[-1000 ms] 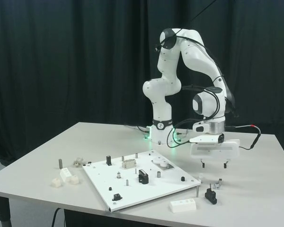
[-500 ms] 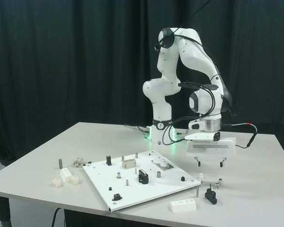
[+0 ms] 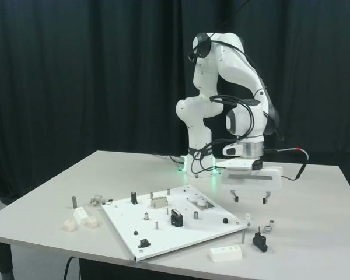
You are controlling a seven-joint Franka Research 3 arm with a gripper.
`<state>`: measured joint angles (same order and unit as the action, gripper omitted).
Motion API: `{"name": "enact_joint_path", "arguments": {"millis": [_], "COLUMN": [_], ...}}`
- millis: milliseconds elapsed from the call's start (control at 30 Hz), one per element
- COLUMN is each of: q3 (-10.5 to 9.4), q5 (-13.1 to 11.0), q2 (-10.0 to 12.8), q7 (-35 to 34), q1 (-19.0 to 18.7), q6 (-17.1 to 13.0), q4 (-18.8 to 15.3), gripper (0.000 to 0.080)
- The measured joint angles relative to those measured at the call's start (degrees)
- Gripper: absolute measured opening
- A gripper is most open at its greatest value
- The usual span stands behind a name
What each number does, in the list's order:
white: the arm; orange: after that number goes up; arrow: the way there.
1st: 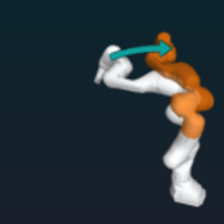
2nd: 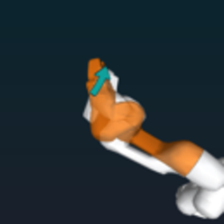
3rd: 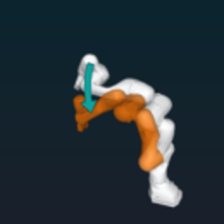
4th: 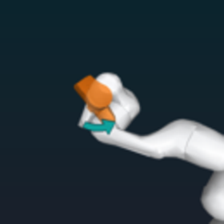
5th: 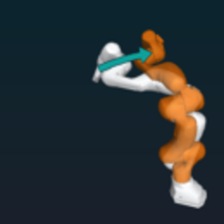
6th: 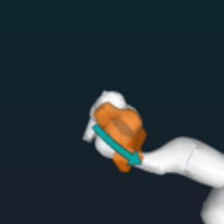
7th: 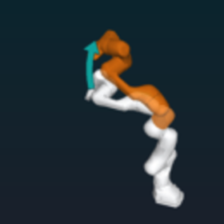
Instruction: Remove BNC.
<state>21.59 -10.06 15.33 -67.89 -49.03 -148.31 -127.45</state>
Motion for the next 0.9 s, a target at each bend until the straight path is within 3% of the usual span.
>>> {"name": "enact_joint_path", "arguments": {"millis": [367, 900], "q3": [4.54, 12.98], "q5": [0.9, 4.1], "q2": [-0.8, -2.2], "q7": [-4.2, -5.8], "q1": [0.0, 1.4], "q6": [0.9, 3.0], "q4": [0.0, 0.0], "gripper": [0.0800, 0.0800]}}
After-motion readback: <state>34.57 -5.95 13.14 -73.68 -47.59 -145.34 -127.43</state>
